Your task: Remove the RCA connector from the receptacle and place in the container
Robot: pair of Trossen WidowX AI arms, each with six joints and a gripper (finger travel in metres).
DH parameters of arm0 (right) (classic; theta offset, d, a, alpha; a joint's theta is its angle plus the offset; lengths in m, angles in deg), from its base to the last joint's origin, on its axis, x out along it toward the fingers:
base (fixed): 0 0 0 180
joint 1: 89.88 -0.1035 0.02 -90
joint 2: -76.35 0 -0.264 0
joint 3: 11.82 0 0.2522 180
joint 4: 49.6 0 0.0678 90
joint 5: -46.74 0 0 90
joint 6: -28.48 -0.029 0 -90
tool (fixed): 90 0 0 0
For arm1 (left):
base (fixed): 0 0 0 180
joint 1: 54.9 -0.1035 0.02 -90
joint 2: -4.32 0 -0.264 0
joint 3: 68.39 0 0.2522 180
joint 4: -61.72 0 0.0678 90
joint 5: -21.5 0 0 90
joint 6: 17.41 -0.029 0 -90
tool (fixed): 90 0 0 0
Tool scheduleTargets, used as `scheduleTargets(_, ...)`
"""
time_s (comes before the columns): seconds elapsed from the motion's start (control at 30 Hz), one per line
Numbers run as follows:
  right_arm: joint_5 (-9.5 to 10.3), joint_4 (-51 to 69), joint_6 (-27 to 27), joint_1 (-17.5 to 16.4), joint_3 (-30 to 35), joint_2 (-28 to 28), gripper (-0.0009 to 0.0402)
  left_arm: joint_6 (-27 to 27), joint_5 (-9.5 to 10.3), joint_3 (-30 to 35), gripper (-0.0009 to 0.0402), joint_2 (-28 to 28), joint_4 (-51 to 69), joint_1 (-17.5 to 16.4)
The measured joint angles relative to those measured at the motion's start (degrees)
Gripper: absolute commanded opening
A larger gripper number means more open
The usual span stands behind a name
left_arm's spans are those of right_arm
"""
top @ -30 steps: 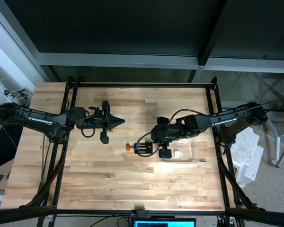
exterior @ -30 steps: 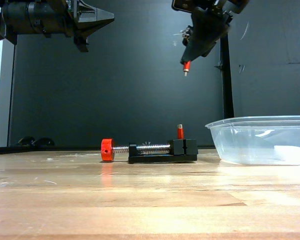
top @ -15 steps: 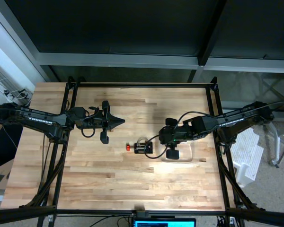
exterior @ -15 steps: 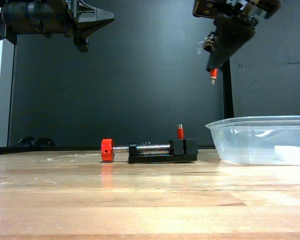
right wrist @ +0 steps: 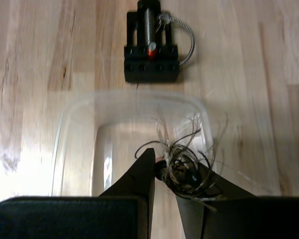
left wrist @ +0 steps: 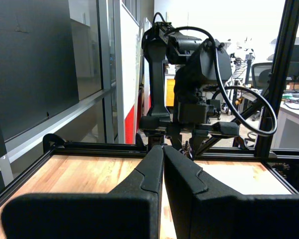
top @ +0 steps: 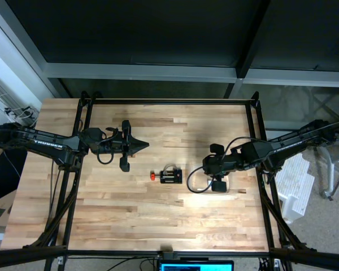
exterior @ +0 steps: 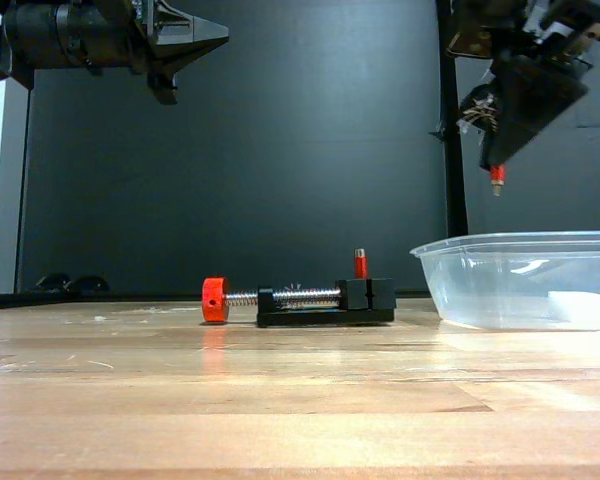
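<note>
The RCA connector, a slim red and silver plug with frayed wires, hangs tip down in my right gripper, which is shut on it. It is held above the left end of the container, a clear shallow tray. Looking down from the right wrist, the tray lies below the right gripper. The receptacle, a black block with a red-orange end, sits on the table left of the tray, and a short red stub stands on it. My left gripper hovers shut, high at the left.
A small white piece lies inside the tray. A silver wire loop arches beside the black block. Black frame rails border the wooden table. The right arm reaches in from the right edge.
My right gripper has carried the connector rightward and lower, from above the receptacle to above the container's left end. The left arm has not moved.
</note>
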Motion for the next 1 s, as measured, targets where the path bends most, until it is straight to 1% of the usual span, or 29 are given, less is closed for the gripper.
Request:
scheduleTargets(0.23,-0.04,0.76,-1.33,-1.99,-4.22,0.81,0.0006,0.0,0.0,-0.02,0.0,0.0,0.0,0.0)
scheduleTargets(0.33,-0.02,1.03,-1.53,-2.73,-5.73,0.81,0.0026,0.0,-0.02,0.0,0.0,0.0,0.0,0.0)
scheduleTargets(0.5,-0.07,1.01,-2.29,-3.02,-6.78,0.81,0.0075,0.0,0.0,0.0,0.0,0.0,0.02,0.0)
scheduleTargets(0.6,-1.16,0.98,-2.29,-3.04,-6.8,0.81,0.0101,0.0,0.0,-0.02,0.0,0.0,0.0,0.0)
scheduleTargets(0.7,-1.33,0.98,-2.29,-3.04,-6.8,0.81,0.0121,0.0,-0.02,-0.02,0.0,0.0,0.0,0.0)
scheduleTargets(0.83,-1.33,0.98,-2.27,-3.04,-6.8,0.81,0.0137,0.0,-0.02,0.0,0.0,0.0,0.02,0.0)
scheduleTargets(1.0,-1.33,0.98,-2.25,-3.04,-6.8,0.81,0.0139,0.0,0.0,0.0,0.0,0.0,0.0,0.0)
